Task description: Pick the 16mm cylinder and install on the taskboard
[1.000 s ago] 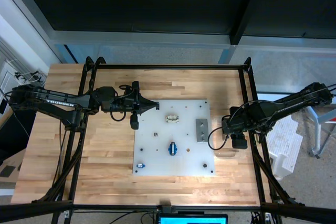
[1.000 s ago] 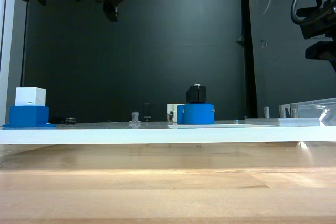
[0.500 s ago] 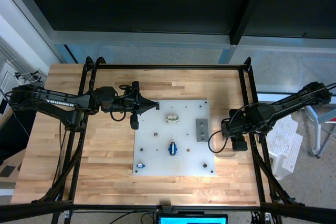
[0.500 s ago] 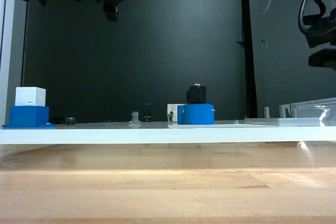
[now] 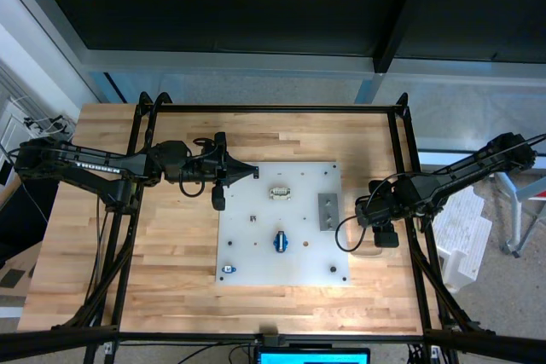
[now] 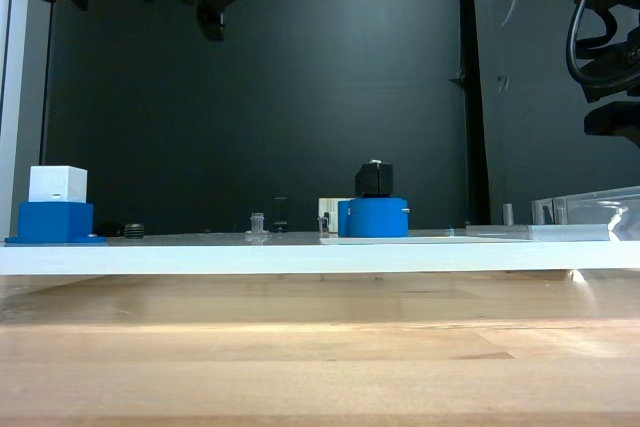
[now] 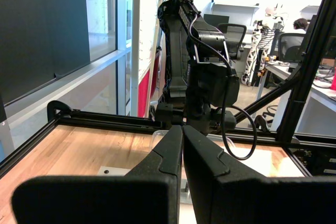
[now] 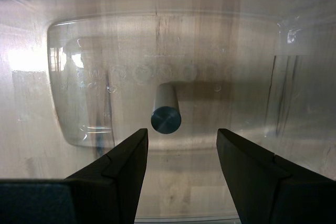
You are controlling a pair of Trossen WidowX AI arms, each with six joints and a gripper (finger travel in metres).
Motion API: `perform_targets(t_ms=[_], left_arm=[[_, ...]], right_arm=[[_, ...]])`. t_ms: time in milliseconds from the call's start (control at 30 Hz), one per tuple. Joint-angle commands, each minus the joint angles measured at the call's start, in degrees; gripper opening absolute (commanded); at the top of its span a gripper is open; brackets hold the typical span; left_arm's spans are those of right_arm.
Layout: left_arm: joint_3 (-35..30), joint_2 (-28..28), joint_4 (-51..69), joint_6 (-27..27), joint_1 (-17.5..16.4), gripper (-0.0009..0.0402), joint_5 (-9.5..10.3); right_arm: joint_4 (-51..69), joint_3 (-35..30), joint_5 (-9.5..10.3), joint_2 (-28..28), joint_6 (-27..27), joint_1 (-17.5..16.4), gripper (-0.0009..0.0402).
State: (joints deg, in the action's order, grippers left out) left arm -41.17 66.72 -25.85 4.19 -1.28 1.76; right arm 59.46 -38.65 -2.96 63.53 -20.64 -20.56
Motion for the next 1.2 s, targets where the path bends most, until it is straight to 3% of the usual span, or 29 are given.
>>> perform_targets(t_ms=[33,1200], left_arm=[[0.0,0.0,0.0,0.0,0.0,0.0,0.0],[0.0,0.0,0.0,0.0,0.0,0.0,0.0]], right_arm=[[-0.3,0.4,0.02,0.0,0.1,-0.2,0.0181],[-4.0,2.4,-0.02,0.0,-0.1,-1.5,0.0181]])
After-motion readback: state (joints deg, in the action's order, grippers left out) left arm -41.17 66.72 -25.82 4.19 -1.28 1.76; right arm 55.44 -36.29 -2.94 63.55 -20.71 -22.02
